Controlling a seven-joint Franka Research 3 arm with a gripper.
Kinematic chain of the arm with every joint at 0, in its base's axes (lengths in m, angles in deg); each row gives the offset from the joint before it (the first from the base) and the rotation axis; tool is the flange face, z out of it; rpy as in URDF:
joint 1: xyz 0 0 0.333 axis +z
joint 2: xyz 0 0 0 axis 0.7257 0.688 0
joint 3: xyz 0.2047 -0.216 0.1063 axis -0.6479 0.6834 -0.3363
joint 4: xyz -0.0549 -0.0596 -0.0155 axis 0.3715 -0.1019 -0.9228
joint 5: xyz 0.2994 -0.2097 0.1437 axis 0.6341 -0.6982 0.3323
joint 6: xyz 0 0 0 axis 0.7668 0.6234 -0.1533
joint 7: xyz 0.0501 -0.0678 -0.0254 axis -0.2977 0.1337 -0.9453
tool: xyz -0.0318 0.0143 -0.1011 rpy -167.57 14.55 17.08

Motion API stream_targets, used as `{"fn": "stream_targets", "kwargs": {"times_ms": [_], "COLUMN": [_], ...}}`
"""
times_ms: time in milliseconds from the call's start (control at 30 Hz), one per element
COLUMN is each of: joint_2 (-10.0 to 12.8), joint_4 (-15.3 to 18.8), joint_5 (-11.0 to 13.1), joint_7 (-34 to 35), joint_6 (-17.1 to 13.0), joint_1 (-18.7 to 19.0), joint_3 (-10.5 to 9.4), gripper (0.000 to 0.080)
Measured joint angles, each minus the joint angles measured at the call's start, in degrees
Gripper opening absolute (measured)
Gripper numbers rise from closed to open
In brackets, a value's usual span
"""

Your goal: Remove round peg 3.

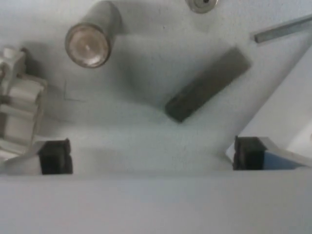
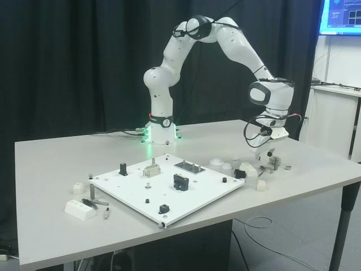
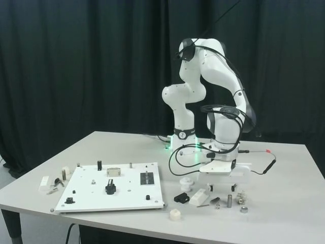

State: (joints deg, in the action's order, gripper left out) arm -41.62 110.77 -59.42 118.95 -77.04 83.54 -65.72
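Note:
A grey metal round peg [image 1: 89, 44] stands upright on the grey table, apart from the white board [image 3: 86, 201]. The second room view shows the same peg [image 3: 229, 200] just below my gripper [image 3: 229, 184]. My gripper [image 1: 151, 155] hangs a little above the table, open, with nothing between its black fingertips [image 1: 55, 156]. In the first room view the gripper [image 2: 265, 153] is to the right of the board [image 2: 203, 197]. A flat grey bar [image 1: 207, 84] lies on the table between the fingers' line and the peg.
White plastic parts [image 3: 199, 196], a black piece [image 3: 181, 197], a small metal ring [image 3: 244, 209] and a white connector [image 1: 17, 102] lie around the gripper. The board carries several mounted fixtures [image 3: 110, 189]. More loose parts [image 2: 80, 207] lie at the board's other side.

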Motion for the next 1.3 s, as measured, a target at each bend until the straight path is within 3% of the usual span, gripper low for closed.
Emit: {"fn": "stream_targets", "kwargs": {"times_ms": [67, 100, 233, 267, 833, 1300], "joint_2": [-0.03, -0.05, -0.12, -0.15, -1.53, -3.17], "joint_4": [-0.39, -0.62, -1.64, -1.9, -4.89, -5.84], "joint_5": [0.0, 0.0, 0.0, 0.0, -0.12, -0.83], "joint_7": [0.0, -0.01, -0.03, -0.03, -0.21, -0.56], "joint_6": [0.57, 0.84, 2.43, 2.81, 8.62, 11.61], "joint_1": [-0.06, -0.1, -0.32, -0.39, -1.04, -2.3], "joint_3": [0.0, 0.0, 0.01, 0.01, 0.62, 0.73], "gripper": [0.0577, 0.0755, 0.0755, 0.0788, 0.08, 0.08]}}
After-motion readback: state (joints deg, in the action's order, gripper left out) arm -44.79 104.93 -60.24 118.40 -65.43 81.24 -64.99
